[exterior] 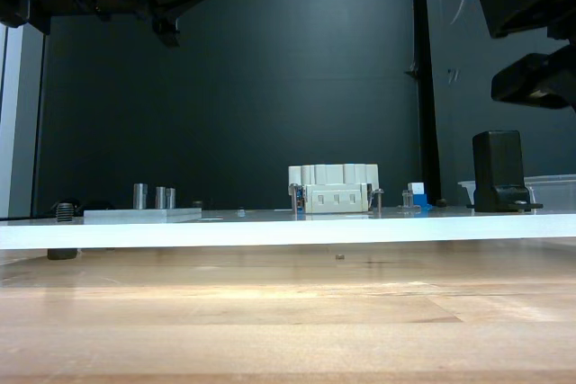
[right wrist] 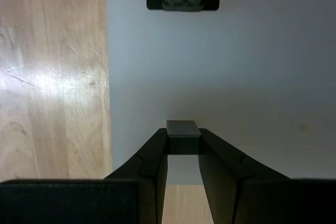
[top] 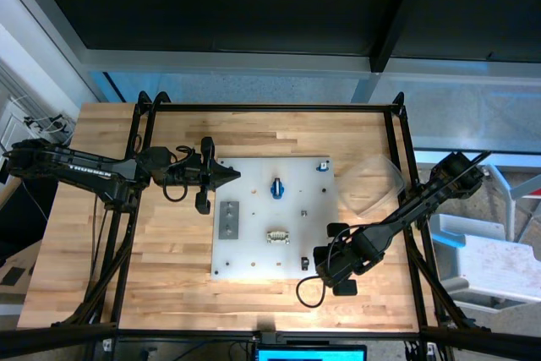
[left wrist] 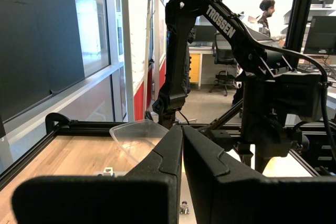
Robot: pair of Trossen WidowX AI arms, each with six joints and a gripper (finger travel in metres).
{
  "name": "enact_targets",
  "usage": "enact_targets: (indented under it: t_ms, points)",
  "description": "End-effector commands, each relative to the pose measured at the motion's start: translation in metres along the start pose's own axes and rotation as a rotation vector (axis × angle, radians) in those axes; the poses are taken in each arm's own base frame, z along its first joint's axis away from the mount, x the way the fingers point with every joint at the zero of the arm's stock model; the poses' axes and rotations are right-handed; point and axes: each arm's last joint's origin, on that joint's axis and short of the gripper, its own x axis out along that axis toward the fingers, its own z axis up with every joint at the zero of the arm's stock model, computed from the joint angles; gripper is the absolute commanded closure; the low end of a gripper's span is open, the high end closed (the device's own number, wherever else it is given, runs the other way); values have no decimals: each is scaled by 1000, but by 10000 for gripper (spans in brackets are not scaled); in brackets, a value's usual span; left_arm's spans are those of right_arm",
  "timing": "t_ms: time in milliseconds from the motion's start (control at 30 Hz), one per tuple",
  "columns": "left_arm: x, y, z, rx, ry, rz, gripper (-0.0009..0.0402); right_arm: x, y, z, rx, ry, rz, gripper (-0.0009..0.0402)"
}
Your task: Pick the 16mm bar from the taskboard and place it in the container
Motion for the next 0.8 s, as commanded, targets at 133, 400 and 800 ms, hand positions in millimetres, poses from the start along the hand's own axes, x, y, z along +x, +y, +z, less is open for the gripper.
enact_targets:
  t_ms: [133,400,800]
  points:
    - [0,0,0,0,0,0,393,-12,0,2,3,-28,20,380]
    - [0,0,0,0,0,0,393,-25,-3,-1,5,-45,32,380]
    - [0,0,0,0,0,0,393,-59,-15,-8,17,-104,69,380]
